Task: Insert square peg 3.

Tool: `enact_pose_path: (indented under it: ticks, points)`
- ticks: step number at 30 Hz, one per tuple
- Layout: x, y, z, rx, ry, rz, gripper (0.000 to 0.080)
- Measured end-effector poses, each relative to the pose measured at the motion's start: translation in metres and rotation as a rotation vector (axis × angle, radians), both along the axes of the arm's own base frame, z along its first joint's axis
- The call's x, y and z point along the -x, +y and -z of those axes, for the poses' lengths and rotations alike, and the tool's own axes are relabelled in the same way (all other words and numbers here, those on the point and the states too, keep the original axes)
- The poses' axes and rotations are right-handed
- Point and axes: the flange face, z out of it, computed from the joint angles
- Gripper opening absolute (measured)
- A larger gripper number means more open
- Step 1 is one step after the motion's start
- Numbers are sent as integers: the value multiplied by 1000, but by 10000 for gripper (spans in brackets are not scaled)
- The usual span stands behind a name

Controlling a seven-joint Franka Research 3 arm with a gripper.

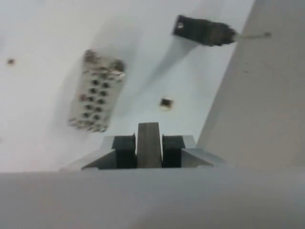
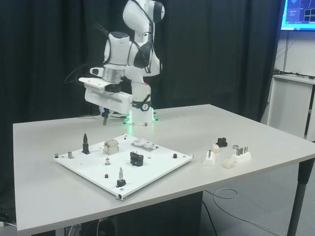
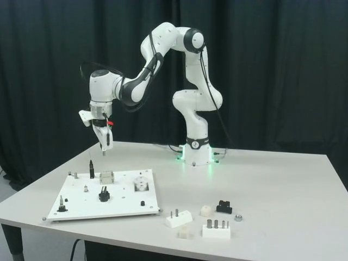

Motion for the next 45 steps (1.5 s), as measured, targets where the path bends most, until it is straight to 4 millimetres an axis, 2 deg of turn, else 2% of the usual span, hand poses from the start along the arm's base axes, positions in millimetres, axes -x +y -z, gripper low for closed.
enact_pose_path:
  ticks: [9,16,29,45]
  points:
    - [38,-23,14,9,-88,93,114]
    - [59,-29,26,-5,-147,165,114]
    - [68,-23,41,-34,-178,218,114]
    - [71,-27,57,-52,-169,297,114]
